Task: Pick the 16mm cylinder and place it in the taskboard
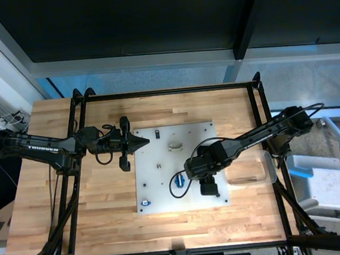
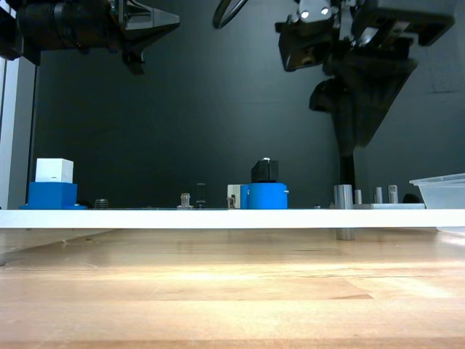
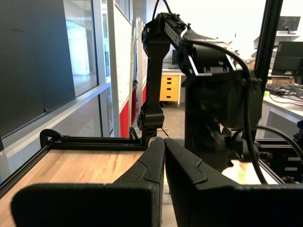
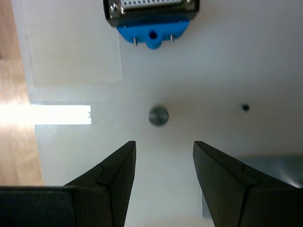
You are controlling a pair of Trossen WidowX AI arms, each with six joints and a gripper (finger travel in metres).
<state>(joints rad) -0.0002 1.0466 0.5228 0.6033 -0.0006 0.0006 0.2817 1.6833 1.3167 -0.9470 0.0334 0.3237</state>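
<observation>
The 16mm cylinder (image 4: pixel 158 116) is a small grey round peg standing upright in the white taskboard (image 4: pixel 213 71). In the low view the cylinder (image 2: pixel 343 197) pokes through the taskboard (image 2: pixel 182 217) and shows below it. My right gripper (image 4: pixel 163 146) hangs open straight above the peg, with its fingers apart and not touching it. From above, the right gripper (image 1: pixel 209 187) is over the taskboard's (image 1: pixel 164 188) near right part. My left gripper (image 1: pixel 142 141) is shut on nothing and held in the air at the board's left edge. Its fingers (image 3: pixel 156 156) press together.
A clear plastic tray (image 1: pixel 252 171) lies just right of the board. On the board stand a blue fitting (image 2: pixel 265 195), a blue block with a white cube (image 2: pixel 52 185), a blue connector (image 4: pixel 151 35) and more small pegs (image 2: pixel 378 194). A black frame (image 1: pixel 166 91) rims the table.
</observation>
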